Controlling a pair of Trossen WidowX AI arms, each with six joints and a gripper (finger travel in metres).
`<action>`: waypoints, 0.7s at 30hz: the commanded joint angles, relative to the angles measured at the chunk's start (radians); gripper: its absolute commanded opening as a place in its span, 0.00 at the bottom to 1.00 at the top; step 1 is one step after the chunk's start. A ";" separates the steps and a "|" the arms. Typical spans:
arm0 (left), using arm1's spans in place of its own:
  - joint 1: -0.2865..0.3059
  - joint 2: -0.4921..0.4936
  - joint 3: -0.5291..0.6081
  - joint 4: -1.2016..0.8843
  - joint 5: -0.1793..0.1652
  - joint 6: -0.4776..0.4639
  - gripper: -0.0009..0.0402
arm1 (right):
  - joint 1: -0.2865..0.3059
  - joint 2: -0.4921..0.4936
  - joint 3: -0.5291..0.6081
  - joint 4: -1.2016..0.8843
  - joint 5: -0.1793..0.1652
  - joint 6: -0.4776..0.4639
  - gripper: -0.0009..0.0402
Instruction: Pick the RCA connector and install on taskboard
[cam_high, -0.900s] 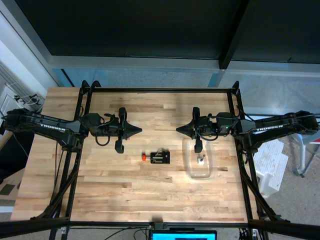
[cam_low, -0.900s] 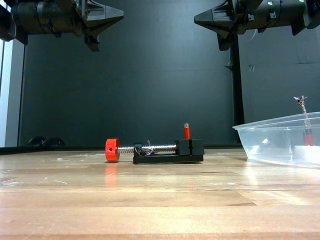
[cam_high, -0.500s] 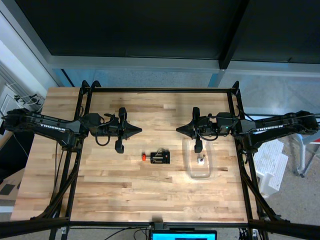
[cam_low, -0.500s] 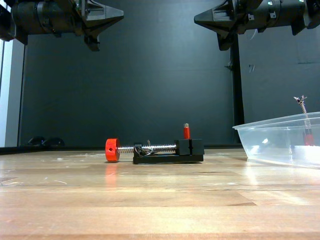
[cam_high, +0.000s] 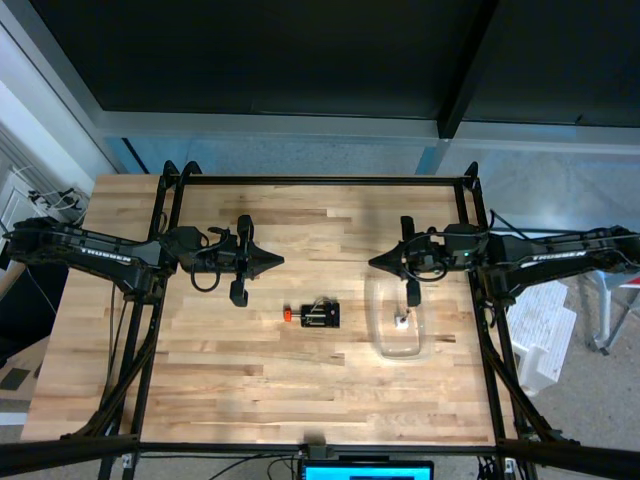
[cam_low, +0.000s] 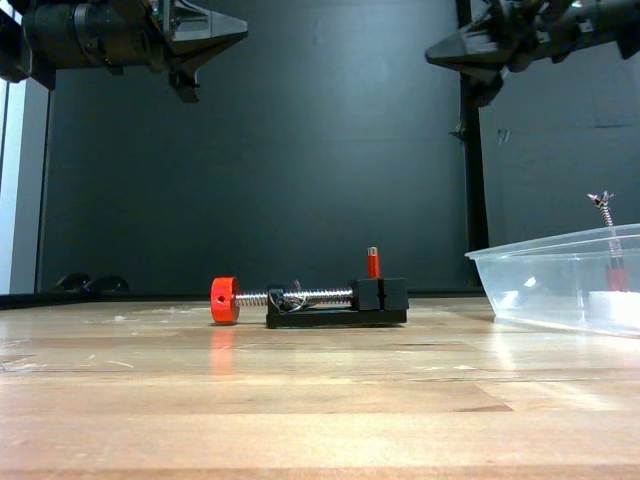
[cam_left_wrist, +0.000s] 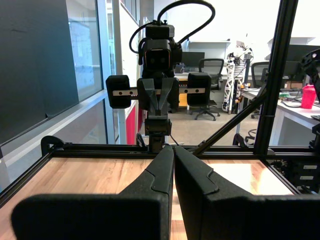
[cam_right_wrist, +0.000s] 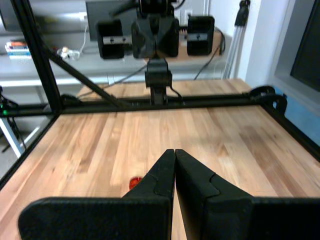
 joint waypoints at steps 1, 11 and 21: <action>0.000 0.000 0.000 0.000 0.000 0.000 0.02 | 0.002 -0.045 0.002 -0.098 0.001 0.031 0.02; 0.000 0.000 0.000 0.000 0.000 0.000 0.02 | 0.008 -0.086 0.121 -0.542 0.014 0.036 0.02; 0.000 0.000 0.000 0.000 0.000 0.000 0.02 | 0.015 -0.086 0.246 -0.938 -0.015 0.043 0.02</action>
